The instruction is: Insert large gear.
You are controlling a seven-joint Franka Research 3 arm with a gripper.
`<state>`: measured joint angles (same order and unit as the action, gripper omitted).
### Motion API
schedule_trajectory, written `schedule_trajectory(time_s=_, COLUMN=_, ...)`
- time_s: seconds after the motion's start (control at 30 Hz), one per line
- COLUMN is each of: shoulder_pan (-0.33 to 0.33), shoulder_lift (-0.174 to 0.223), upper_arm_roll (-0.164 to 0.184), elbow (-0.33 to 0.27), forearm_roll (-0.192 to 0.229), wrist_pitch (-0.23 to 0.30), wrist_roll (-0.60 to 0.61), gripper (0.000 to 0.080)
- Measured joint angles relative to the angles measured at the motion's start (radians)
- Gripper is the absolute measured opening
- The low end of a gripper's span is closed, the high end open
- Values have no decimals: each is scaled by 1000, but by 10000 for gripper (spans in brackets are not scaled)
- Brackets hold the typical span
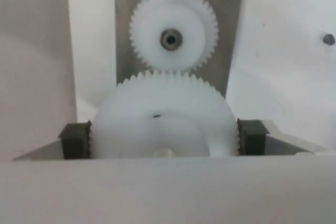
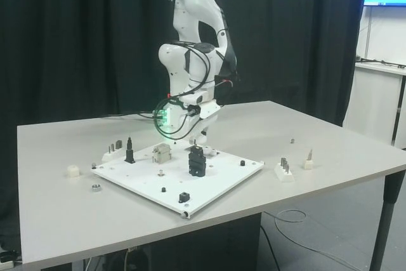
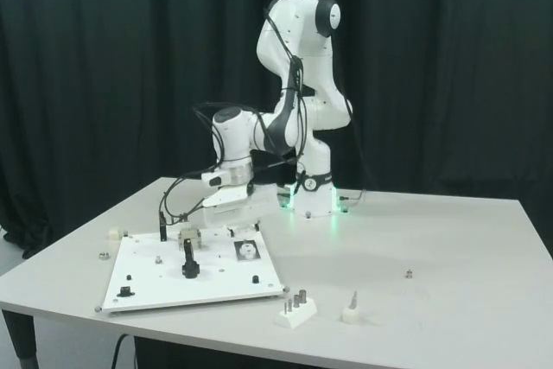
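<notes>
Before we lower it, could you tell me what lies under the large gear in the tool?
The large gear, held between the tool's black pads, hides whatever is beneath it. Beside it, a medium gear sits on the grey plate.

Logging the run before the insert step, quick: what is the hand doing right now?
Hand: closed on the large gear, one black finger pad on each side of its toothed rim.

The large gear [image 1: 165, 116] is white, toothed all round its rim, with a raised hub in the middle. It sits flat between the tool's two black pads, its teeth just meeting those of a smaller white gear [image 1: 173, 31] beyond it
</notes>
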<state>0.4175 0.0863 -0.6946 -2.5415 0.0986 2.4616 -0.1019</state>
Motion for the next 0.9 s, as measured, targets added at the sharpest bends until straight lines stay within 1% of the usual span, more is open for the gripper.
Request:
schedule_trajectory(time_s=0.43, shoulder_pan=-25, shoulder_lift=2, upper_arm_roll=-15, elbow=-11, forearm_roll=126, wrist_pitch=0, wrist_roll=-122, gripper=594)
schedule_trajectory(time_s=0.6, shoulder_pan=-30, shoulder_lift=7, upper_arm_roll=-17, elbow=-12, forearm_roll=165, wrist_pitch=2, wrist_roll=-152, gripper=594)
schedule_trajectory(time_s=0.73, shoulder_pan=-31, shoulder_lift=14, upper_arm_roll=-21, elbow=-12, forearm_roll=186, wrist_pitch=5, wrist_roll=-166, gripper=594)
schedule_trajectory(time_s=0.9, shoulder_pan=-31, shoulder_lift=22, upper_arm_roll=-22, elbow=-13, forearm_roll=195, wrist_pitch=13, wrist_roll=-170, gripper=594)
